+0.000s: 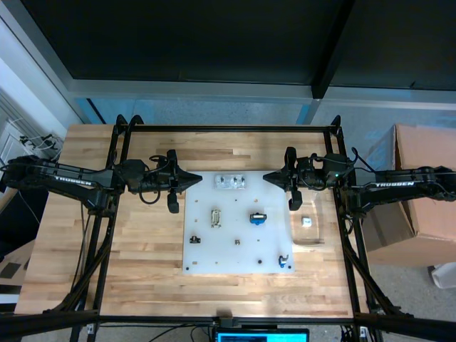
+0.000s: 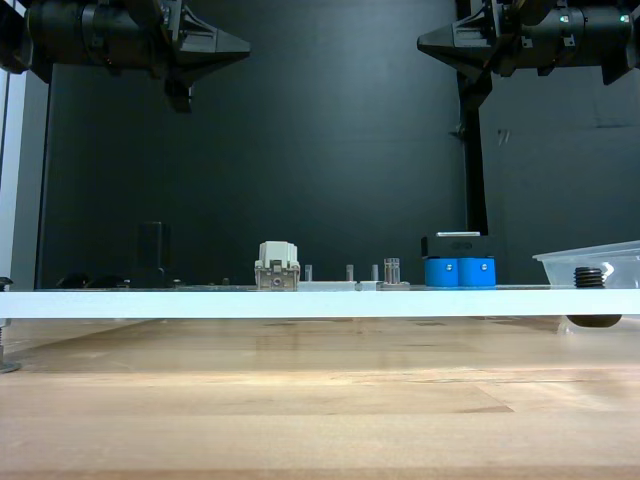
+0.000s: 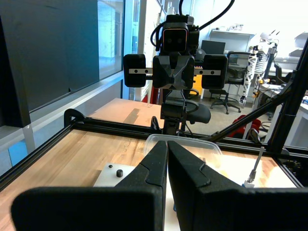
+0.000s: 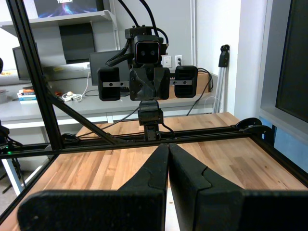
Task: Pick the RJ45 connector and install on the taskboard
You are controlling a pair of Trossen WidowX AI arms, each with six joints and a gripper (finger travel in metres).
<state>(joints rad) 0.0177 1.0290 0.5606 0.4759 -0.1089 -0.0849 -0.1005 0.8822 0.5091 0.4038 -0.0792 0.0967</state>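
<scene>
My left gripper (image 1: 200, 179) hangs high over the board's far left edge. Its fingers (image 3: 156, 163) are pressed together with nothing between them. My right gripper (image 1: 264, 177) hangs high over the far right edge, facing the left one. It is shut too, and its fingers (image 4: 156, 166) are bare. The white block (image 1: 306, 222) in the clear tray (image 1: 314, 241) looks pale, with no darker piece or cable on it. The small blue jack (image 1: 283, 262) at the white board's (image 1: 214, 249) near right corner carries a grey piece on top. That piece looks like the connector seated there; I cannot tell how deep.
On the board stand a larger blue part (image 1: 257, 218), a pale socket (image 1: 215, 216) and a clear fitting (image 1: 231, 182) at the far edge. The black frame rails (image 1: 228, 129) ring the wooden table. A cardboard box (image 1: 424, 192) stands off the table to the right.
</scene>
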